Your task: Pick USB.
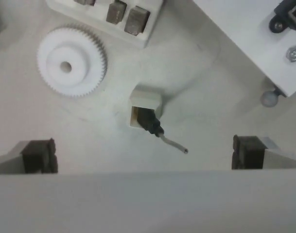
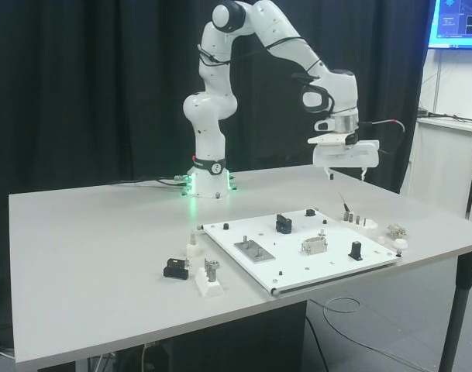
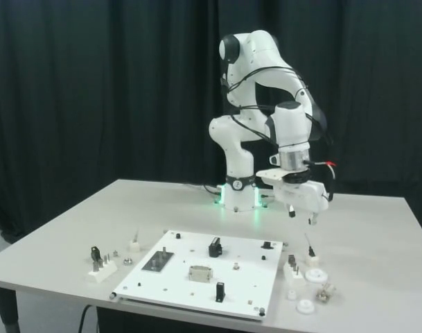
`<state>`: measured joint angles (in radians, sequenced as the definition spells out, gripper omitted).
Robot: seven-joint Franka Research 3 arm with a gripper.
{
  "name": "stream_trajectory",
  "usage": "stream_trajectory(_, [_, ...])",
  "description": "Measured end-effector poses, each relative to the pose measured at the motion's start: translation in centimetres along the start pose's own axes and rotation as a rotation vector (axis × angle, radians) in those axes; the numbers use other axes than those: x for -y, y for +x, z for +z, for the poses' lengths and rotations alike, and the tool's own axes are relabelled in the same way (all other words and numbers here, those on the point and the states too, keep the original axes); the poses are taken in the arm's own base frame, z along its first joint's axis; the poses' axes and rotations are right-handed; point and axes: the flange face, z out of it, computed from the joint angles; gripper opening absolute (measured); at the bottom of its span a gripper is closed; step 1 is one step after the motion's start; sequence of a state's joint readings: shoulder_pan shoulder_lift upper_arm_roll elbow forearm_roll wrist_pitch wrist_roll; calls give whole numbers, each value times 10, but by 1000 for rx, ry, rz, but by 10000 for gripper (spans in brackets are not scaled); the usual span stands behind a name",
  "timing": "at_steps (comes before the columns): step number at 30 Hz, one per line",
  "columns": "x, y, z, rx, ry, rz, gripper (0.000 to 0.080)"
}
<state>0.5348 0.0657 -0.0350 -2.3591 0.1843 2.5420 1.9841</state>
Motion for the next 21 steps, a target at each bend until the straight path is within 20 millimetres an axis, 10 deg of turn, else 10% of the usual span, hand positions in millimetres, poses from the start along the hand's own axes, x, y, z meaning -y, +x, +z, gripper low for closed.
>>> stream_trajectory(21, [-16, -11, 53, 13, -8, 16, 802])
